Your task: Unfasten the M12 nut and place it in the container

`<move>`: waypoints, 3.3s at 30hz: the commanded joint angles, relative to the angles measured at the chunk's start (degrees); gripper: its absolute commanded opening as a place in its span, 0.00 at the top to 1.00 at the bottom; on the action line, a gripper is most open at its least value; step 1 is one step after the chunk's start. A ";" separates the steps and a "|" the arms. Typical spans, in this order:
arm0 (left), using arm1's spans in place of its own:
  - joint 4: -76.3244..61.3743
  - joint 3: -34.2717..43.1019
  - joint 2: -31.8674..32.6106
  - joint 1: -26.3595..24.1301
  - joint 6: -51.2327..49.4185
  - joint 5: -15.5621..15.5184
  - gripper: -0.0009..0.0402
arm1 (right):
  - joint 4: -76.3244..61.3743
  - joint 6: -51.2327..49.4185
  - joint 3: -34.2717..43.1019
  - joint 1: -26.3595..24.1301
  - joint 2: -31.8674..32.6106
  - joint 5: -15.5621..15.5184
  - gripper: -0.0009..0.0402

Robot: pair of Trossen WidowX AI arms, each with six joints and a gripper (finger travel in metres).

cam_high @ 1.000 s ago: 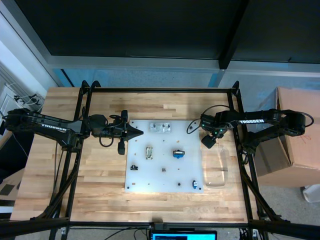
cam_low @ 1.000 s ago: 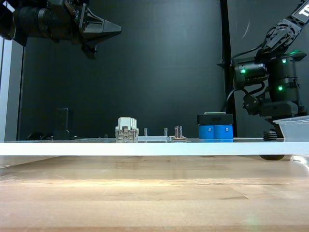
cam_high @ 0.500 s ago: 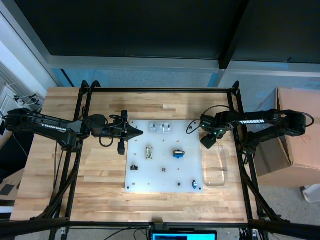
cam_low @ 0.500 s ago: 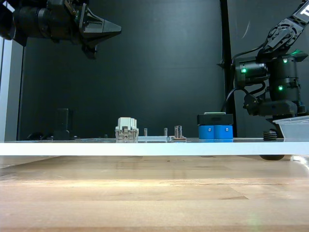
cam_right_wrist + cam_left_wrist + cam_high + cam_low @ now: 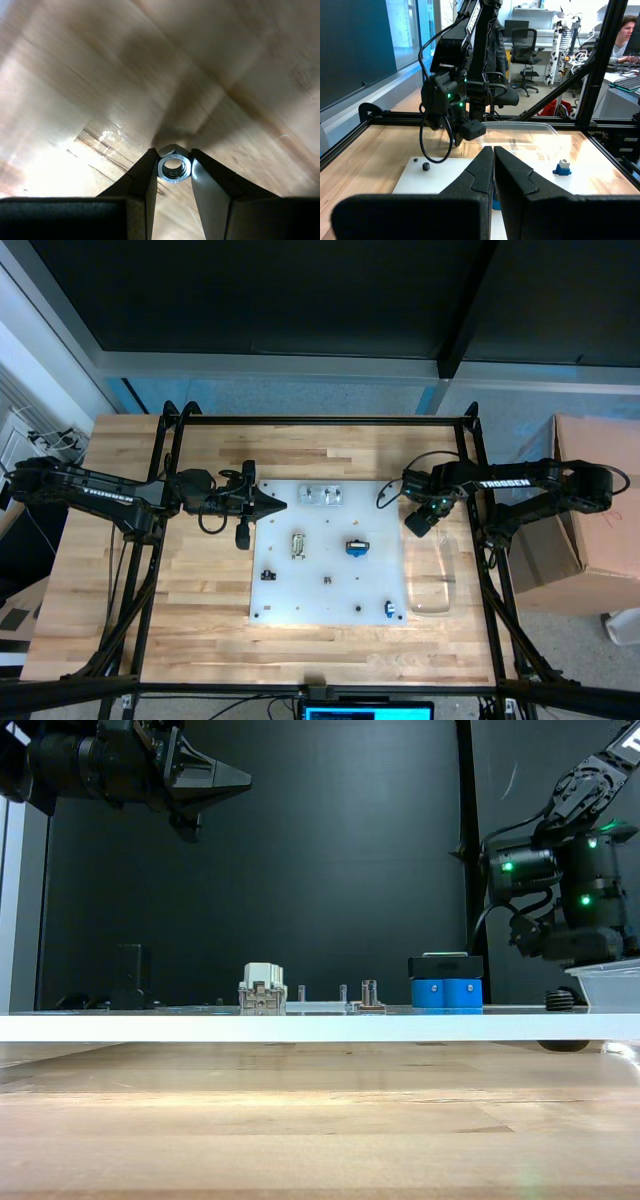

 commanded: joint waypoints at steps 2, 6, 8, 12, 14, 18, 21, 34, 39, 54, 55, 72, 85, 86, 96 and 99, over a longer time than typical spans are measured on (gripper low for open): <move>0.00 0.00 0.02 0.02 0.00 0.00 0.98 | -3.17 0.59 3.61 0.70 -2.84 -0.11 0.96; 0.00 0.00 0.02 0.02 0.00 0.00 0.98 | -7.30 0.96 6.86 4.37 -5.46 -0.02 0.95; 0.00 0.00 0.02 0.00 0.00 0.00 0.98 | -9.42 1.90 8.61 7.41 -6.75 0.48 0.95; 0.00 0.00 0.02 0.00 0.00 0.00 0.98 | -14.88 8.00 12.09 15.87 -8.68 4.42 0.95; 0.00 0.00 0.02 0.00 0.00 0.00 0.98 | -16.52 10.47 13.27 19.91 -9.44 4.24 0.95; 0.00 0.00 0.02 0.00 0.00 0.00 0.98 | -17.14 16.15 14.84 28.79 -10.16 3.48 0.95; 0.00 0.00 0.02 0.00 0.00 0.00 0.98 | -16.59 21.14 15.58 35.87 -10.16 2.19 0.95; 0.00 0.00 0.02 0.00 0.00 0.00 0.98 | -10.60 35.80 14.49 53.33 -5.31 0.74 0.95; 0.00 0.00 0.02 0.00 0.00 0.00 0.98 | -5.16 35.78 12.20 53.42 -0.20 0.76 0.95; 0.00 0.00 0.02 0.00 0.00 0.00 0.98 | -1.75 39.89 8.85 53.55 4.37 -1.31 0.86; 0.00 0.00 0.02 0.02 0.00 0.00 0.98 | -1.75 40.09 8.85 53.53 4.37 -1.90 0.84; 0.00 0.00 0.02 0.00 0.00 0.00 0.98 | -0.68 39.95 8.94 53.53 3.96 -3.30 0.56; 0.00 0.00 0.02 0.02 0.00 0.00 0.98 | -7.39 23.85 14.03 46.60 -4.52 -1.75 0.70; 0.00 0.00 0.02 0.00 0.00 0.00 0.98 | -7.78 21.88 14.91 45.68 -5.01 -1.20 0.71; 0.00 0.00 0.02 0.00 0.00 0.00 0.98 | -8.20 -4.35 24.57 33.42 -5.68 2.71 0.96; 0.00 0.00 0.02 0.00 0.00 0.00 0.98 | -4.74 -12.00 25.46 29.07 -5.77 2.67 0.97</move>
